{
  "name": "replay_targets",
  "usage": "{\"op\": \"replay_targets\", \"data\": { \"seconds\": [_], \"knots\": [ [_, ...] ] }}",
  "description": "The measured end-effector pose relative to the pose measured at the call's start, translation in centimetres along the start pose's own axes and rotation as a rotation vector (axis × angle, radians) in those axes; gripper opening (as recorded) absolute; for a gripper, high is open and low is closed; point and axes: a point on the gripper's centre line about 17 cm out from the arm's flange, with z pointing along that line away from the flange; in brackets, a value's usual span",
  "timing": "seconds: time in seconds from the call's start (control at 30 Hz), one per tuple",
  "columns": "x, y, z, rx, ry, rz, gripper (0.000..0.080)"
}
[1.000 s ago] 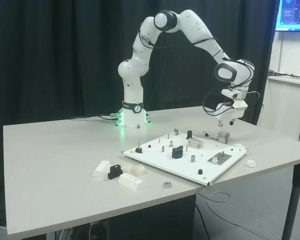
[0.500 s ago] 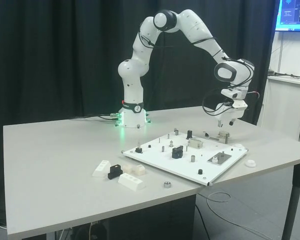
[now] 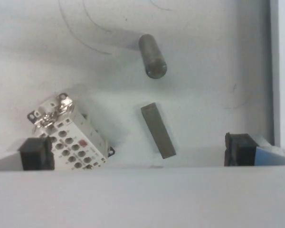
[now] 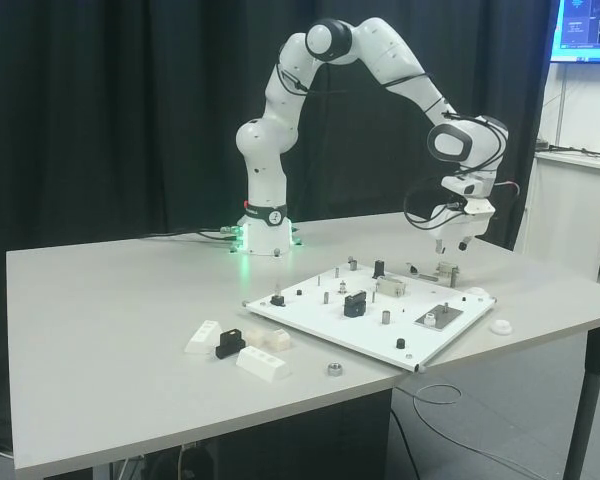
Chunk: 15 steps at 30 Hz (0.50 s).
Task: Remove round peg 4.
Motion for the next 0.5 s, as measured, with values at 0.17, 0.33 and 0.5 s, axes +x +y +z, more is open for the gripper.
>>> {"op": "replay_targets", "data": {
  "seconds": [0.17,0.33,0.5],
  "knots": [
    [0.23,0.30,-0.22,0.000,0.004,0.001,0.0800],
    [0.41,0.47,-0.38,0.001,0.007,0.000,0.0800],
    [0.52,0.61,-0.55,0.002,0.010,0.001,0.0800]
  ]
}}
